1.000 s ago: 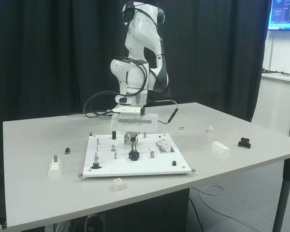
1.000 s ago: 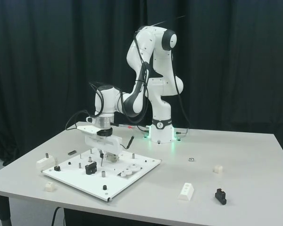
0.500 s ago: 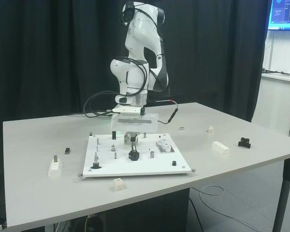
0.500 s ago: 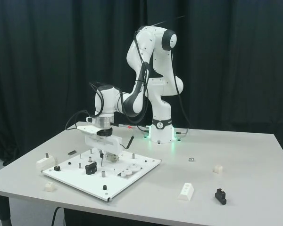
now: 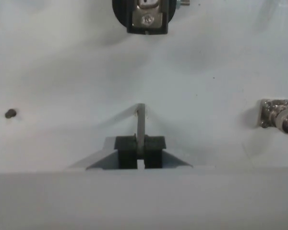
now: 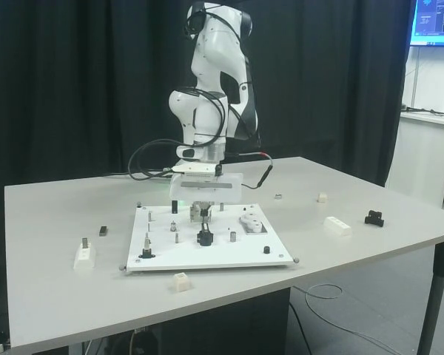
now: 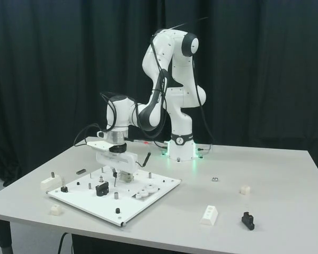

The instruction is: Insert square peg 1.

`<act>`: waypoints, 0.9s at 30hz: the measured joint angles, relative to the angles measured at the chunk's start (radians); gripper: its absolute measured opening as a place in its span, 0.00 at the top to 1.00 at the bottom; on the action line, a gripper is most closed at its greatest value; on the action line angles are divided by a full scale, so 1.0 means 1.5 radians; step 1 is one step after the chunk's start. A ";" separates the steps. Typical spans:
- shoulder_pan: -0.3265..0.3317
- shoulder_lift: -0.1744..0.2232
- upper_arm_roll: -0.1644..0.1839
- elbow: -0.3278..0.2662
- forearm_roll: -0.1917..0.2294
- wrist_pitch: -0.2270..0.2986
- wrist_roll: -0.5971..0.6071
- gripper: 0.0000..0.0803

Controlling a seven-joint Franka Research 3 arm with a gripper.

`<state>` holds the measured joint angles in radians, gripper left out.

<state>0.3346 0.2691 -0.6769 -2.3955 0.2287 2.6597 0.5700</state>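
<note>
hand (image 5: 140, 152): clamps square peg (image 5: 140, 129) | white board (image 5: 86, 86) | no legible writing

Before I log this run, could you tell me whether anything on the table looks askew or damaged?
Nothing stands out. The pincer is shut on a thin peg held straight over the white board, and the loose blocks lie undisturbed on the grey table.
</note>
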 joint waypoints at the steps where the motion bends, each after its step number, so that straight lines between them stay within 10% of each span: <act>1: 0.000 -0.001 0.000 0.000 0.000 -0.001 0.000 0.97; 27: 0.000 -0.008 -0.006 0.001 0.000 -0.016 0.000 0.97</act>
<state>0.3346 0.2570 -0.6861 -2.3947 0.2287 2.6356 0.5700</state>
